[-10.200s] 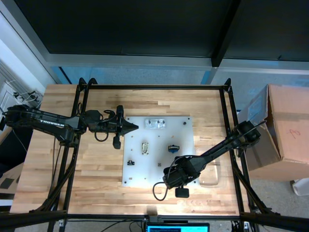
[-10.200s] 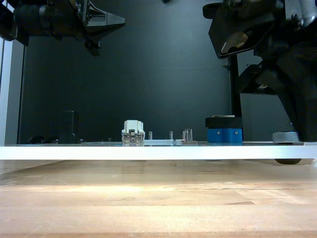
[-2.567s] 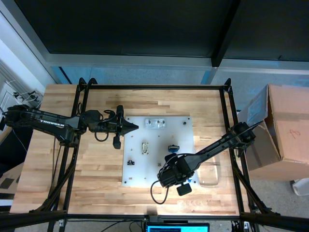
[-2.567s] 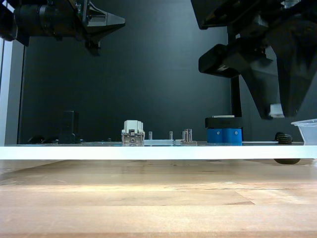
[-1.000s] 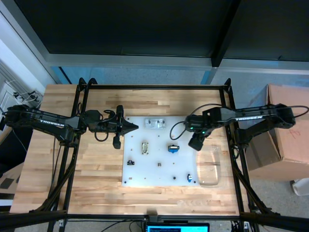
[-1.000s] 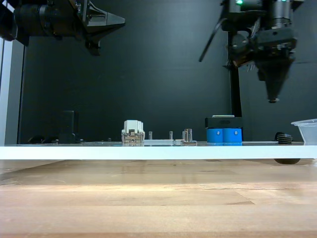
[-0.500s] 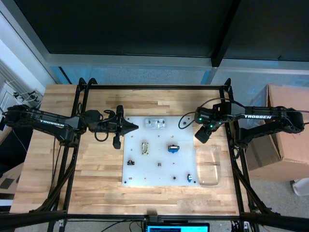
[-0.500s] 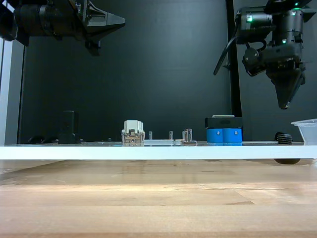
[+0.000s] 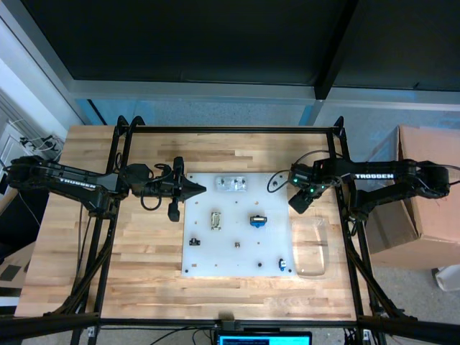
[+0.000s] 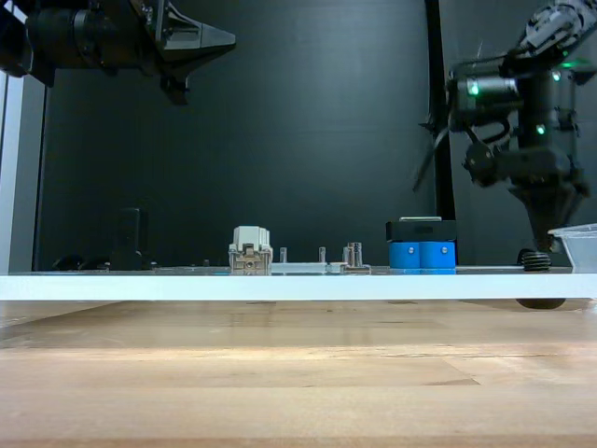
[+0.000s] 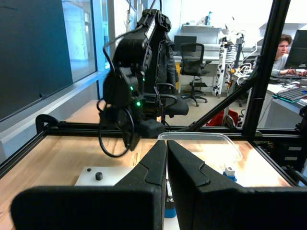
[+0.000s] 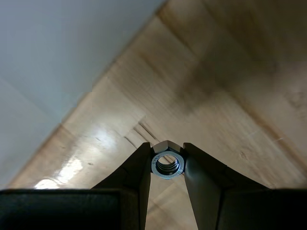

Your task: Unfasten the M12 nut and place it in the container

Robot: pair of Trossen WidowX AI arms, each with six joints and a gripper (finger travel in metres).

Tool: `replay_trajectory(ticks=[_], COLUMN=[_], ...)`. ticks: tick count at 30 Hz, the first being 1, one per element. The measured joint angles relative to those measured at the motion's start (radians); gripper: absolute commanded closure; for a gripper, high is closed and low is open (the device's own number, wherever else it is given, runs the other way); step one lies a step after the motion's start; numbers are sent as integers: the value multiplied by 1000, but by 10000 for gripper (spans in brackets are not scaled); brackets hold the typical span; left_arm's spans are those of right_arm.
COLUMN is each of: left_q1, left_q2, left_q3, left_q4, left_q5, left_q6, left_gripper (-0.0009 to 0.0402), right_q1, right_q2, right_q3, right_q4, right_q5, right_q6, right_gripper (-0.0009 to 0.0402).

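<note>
Off the board's (image 9: pixel 215 251) right edge, just past the container's (image 9: pixel 313 251) far end, the right gripper (image 9: pixel 297 204) has come down low. Its jaws pinch the silver nut (image 12: pixel 167 164), carried away from the near right edge. The stud (image 10: pixel 533 261) stands bare with its ribs showing, so unfastening looks done and only the drop remains. The left gripper (image 9: pixel 195 189) hangs by the board's far left corner, jaws pressed together. A black frame (image 9: pixel 230 130) rings the pale wooden worktop (image 9: pixel 144 251); a cardboard box (image 9: pixel 424 194) sits beside it.

M12 nut (image 12: pixel 167 164) gripped by right claw (image 12: pixel 167 154)
Silver hex, off its stud (image 10: pixel 534 260), above counter (image 12: pixel 230 96) beside clear container (image 9: pixel 314 274).
</note>
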Motion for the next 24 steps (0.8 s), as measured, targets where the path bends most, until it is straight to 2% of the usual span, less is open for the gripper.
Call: replay_trajectory(ticks=[6,16,24], left_q1=[0,0,0], left_q2=[0,0,0], left_q3=[0,0,0], left_q4=[0,0,0], left_q5=[0,0,0], left_q6=[0,0,0], left_gripper=[393,393,393], right_q1=[-1,-2,-2], right_q2=[35,50,50], right_q3=[-66,-69,-55], right_q4=[83,87,73], right_q5=[0,-1,-17], right_q6=[4,12,22], right_gripper=[295,193,141])
